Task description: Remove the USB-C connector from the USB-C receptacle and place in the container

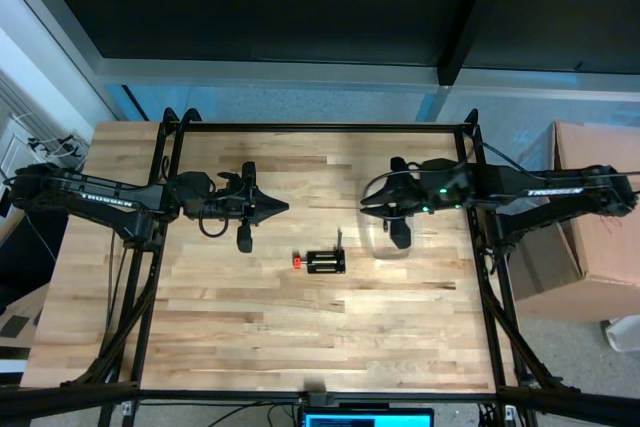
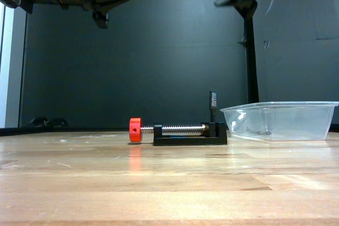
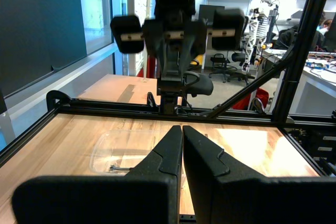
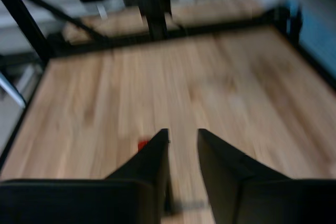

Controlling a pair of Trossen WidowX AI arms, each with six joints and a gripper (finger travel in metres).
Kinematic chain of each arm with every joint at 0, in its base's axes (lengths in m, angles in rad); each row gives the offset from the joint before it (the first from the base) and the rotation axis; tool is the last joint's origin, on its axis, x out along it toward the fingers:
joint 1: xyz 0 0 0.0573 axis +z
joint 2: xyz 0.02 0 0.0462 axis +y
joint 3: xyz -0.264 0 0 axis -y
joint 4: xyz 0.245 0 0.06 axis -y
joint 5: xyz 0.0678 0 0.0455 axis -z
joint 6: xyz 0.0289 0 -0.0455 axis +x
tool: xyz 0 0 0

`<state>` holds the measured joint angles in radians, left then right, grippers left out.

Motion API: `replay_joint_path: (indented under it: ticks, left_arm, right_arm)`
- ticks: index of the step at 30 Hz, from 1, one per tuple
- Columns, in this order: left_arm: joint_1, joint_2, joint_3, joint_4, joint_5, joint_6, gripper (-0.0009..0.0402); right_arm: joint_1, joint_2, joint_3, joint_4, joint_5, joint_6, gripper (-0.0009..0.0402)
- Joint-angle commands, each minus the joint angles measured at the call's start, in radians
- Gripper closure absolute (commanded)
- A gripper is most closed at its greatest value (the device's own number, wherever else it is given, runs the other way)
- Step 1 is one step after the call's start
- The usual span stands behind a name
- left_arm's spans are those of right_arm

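- While raised over the surface, left end effector sits left of centre in the high view, fingers together.
- right end effector above container, fingers slightly apart.
- USB-C connector lies free in container, clear of USB-C receptacle.

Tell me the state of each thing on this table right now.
Black USB-C connector: upright in the USB-C receptacle on the black red-knobbed clamp, not held.
Clear plastic container: open-topped, beside the clamp.
Left gripper: shut, raised above the table.
Right gripper: open, raised near the container.
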<state>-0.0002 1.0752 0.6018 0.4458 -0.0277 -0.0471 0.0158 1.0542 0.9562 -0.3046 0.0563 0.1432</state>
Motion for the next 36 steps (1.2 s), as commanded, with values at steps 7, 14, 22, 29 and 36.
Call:
replay_joint_path:
  ticks: [7, 14, 22, 29, 36]
  left_arm:
    - [0.0, 0.0, 0.0, 0.001, 0.0, 0.0, 0.0393]
    - [0.0, 0.0, 0.0, 0.0, 0.0, 0.0, 0.0393]
    - [0.0, 0.0, 0.0, 0.0, 0.0, 0.0, 0.0393]
    - [0.0, 0.0, 0.0, 0.0, 0.0, 0.0, 0.0393]
    - [0.0, 0.0, 0.0, 0.0, 0.0, 0.0, 0.0393]
  right_arm:
    - [0.002, -0.188, -0.313, 0.509, -0.015, -0.043, 0.0396]
    - [0.002, -0.201, -0.416, 0.659, -0.014, -0.048, 0.0394]
    - [0.002, -0.201, -0.425, 0.663, -0.017, -0.044, 0.0393]
    - [0.002, -0.201, -0.425, 0.669, -0.015, -0.044, 0.0393]
    - [0.002, -0.201, -0.425, 0.668, -0.016, -0.045, 0.0393]
